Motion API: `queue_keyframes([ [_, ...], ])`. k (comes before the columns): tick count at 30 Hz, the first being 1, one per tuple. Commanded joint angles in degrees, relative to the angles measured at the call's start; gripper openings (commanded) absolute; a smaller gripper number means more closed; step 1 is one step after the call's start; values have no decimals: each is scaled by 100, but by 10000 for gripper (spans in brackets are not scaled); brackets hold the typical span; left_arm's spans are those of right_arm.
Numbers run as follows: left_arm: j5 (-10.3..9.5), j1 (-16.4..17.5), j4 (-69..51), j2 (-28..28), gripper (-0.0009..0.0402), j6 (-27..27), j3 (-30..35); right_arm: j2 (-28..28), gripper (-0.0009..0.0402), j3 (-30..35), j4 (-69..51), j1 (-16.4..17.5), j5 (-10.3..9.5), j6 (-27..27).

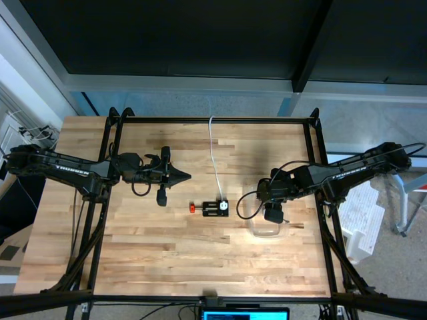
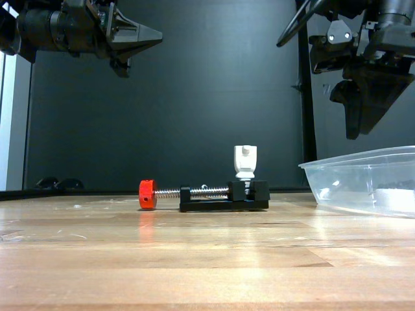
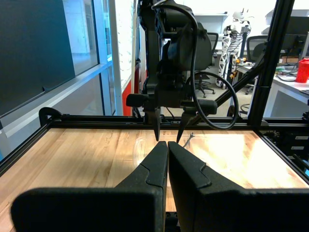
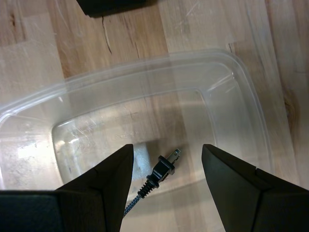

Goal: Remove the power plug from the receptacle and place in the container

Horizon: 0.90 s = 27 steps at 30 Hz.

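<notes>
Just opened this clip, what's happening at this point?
The right arm is the one at work. The right gripper hangs open over the container, and the power plug lies inside it, its cord trailing back toward the gripper. The receptacle stands empty in the small vise at mid-table. The left gripper is shut, in the air left of the vise, touching nothing.

White "TROSSEN" lettering on left arm (image 1: 67, 169); no other legible txt
</notes>
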Motion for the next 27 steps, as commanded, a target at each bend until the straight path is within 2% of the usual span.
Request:
queue_keyframes([
  [1, 0, 0, 2, 2, 0, 2, 0, -7, 196, 22, -9, 2, 0, -13],
  [6, 2, 0, 2, 2, 0, 2, 0, -63, 196, 105, -13, -7, -4, -114],
  [10, 2, 2, 2, 2, 0, 2, 0, -258, 196, 404, 37, -129, -15, -485],
  [13, 2, 0, 2, 2, 0, 2, 0, -356, 188, 632, 245, -286, -111, -863],
  [16, 2, 2, 2, 2, 0, 2, 0, -380, 166, 809, 549, -527, -367, -1338],
  [20, 2, 2, 2, 2, 0, 2, 0, -391, 126, 892, 960, -782, -507, -1738],
  [27, 2, 0, 2, 2, 0, 2, 0, -623, 43, 796, 1720, -981, -520, -2177],
])
